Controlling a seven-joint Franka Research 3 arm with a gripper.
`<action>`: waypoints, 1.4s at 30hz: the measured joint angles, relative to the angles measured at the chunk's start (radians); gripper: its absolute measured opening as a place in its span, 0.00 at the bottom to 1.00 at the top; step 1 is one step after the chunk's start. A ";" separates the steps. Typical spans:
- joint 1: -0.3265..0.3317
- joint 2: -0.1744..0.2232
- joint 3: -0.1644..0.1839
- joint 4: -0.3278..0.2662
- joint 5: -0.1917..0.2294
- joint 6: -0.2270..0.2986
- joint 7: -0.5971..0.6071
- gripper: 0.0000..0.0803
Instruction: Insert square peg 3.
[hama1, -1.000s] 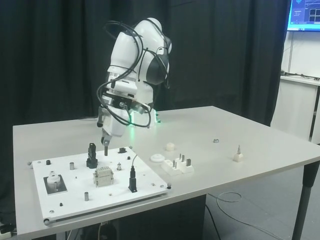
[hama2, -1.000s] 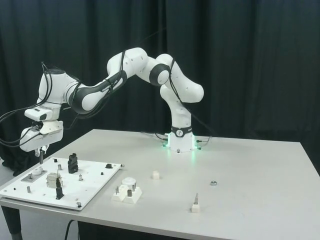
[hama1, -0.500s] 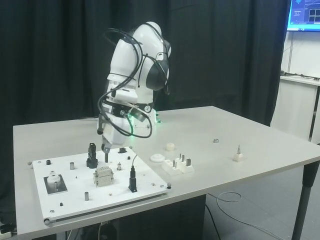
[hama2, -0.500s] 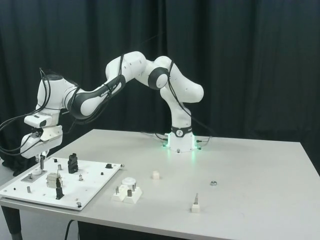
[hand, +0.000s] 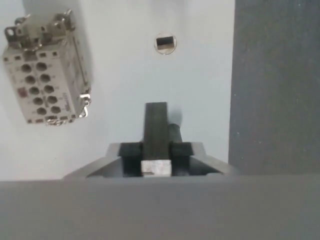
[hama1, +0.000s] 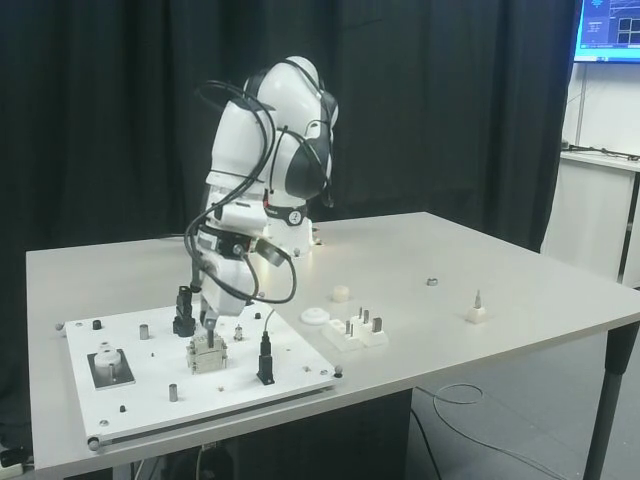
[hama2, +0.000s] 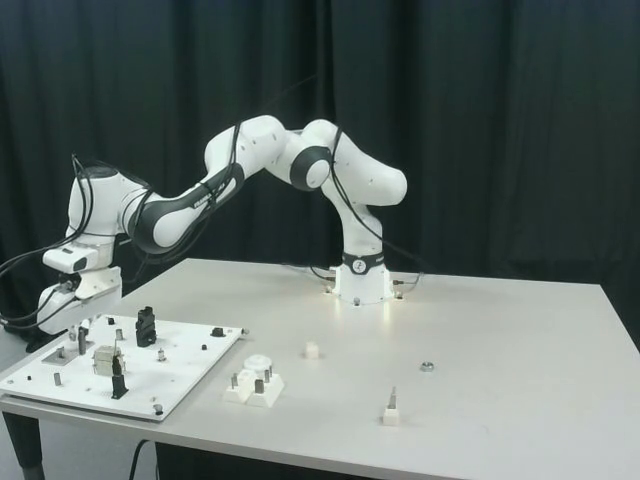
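My gripper (hand: 156, 150) is shut on a slim square peg (hand: 156, 125) that hangs straight down between the fingers. In the wrist view the peg tip hovers over the white board (hand: 120, 60), a short way from a small square hole (hand: 165, 43) and near the board's edge. In the first room view the gripper (hama1: 210, 325) is low over the board (hama1: 290, 385), right above the grey multi-pin connector (hama1: 205, 355). The second room view has the gripper (hama2: 78, 335) at the board's far left end.
On the board stand a black upright connector (hama1: 183, 310), a black plug with a cable (hama1: 266, 362), a white ring on a grey plate (hama1: 106, 362) and several short pegs. Off the board lie white peg blocks (hama1: 355, 332), a white disc (hama1: 315, 317), a nut (hama1: 432, 281) and a peg stand (hama1: 476, 308).
The arm has carried the peg lower and toward the board's front, from beside the black upright connector to just above the grey connector. The grip on the peg is unchanged.
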 joint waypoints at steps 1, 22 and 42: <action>-0.002 0.006 0.000 0.005 0.005 0.000 -0.005 0.14; -0.024 0.083 0.002 0.077 0.058 0.001 -0.034 0.14; -0.026 0.127 0.005 0.113 0.081 0.006 -0.034 0.14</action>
